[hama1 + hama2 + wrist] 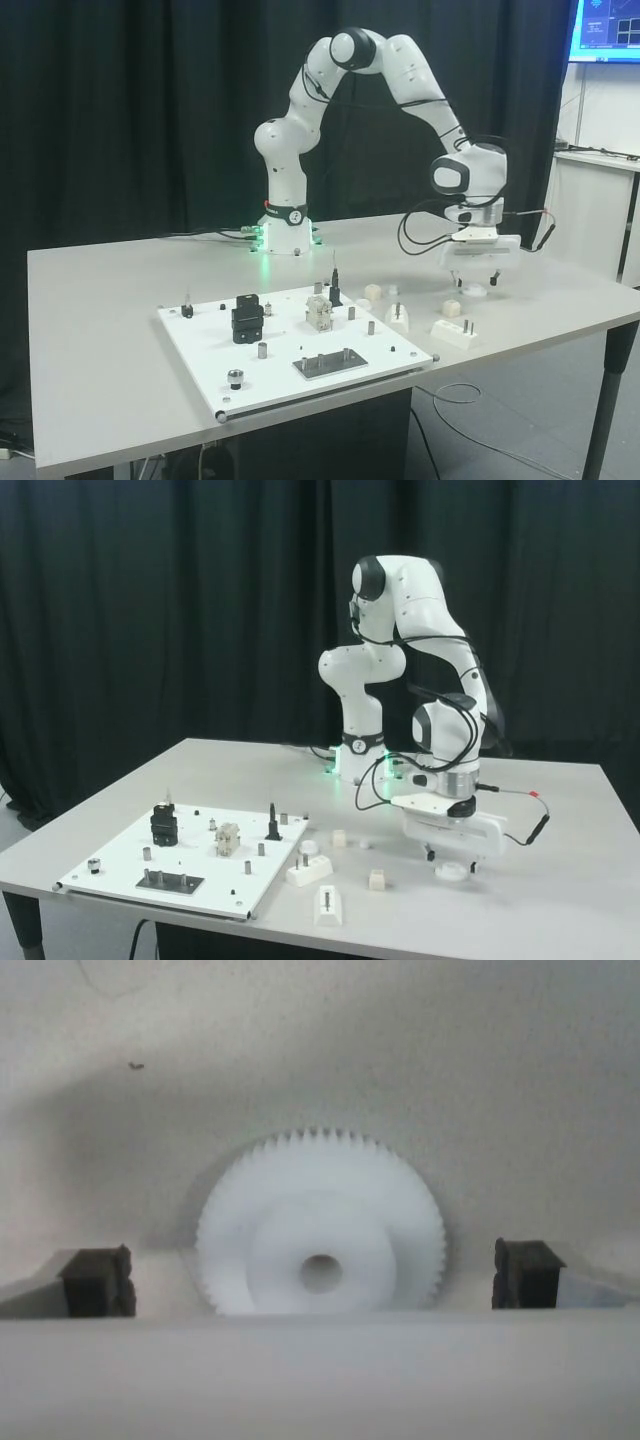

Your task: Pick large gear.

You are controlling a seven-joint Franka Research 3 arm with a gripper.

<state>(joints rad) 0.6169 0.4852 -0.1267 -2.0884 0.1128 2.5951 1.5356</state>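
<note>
hovering low over the worktop, gripper spread wide, black pads either side of the gear and apart from it. gear lies flat on the worktop, white, toothed rim and centre hole up, near the edge, well apart from the white board.

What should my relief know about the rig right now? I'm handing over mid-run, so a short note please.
End effector: open, fingers on either side of the gear, not touching it.
Gear: flat on the table, directly under the end effector, off to the side of the white board.
Done: approach and alignment over the gear.
Left: lower if needed, close on the gear, lift it.
</note>
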